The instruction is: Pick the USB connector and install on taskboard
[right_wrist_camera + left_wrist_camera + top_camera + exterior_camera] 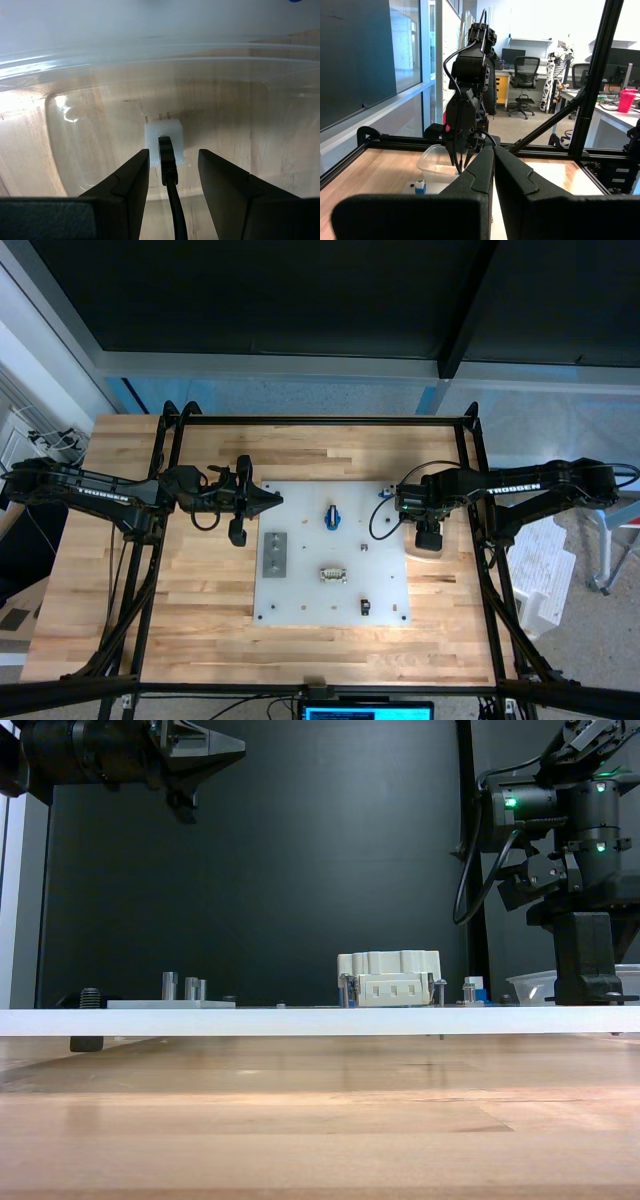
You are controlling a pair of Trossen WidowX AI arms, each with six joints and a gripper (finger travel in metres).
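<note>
The USB connector point(164, 139), a small white block with a black plug and cable, lies on the floor of a clear plastic tray point(100, 75). My right gripper point(173, 153) is lowered into that tray, open, with a finger on either side of the connector and a gap on both sides. From above, the right gripper point(428, 537) hangs just past the right edge of the white taskboard point(300, 585). My left gripper point(272, 499) hovers shut over the taskboard's left edge, high above it in the low view point(235, 745).
The taskboard carries a grey metal block point(273, 553), a blue fitting point(332, 516), a silver multi-pin connector point(333, 574) and a small black socket point(366, 607). A black frame point(320, 421) surrounds the wooden table.
</note>
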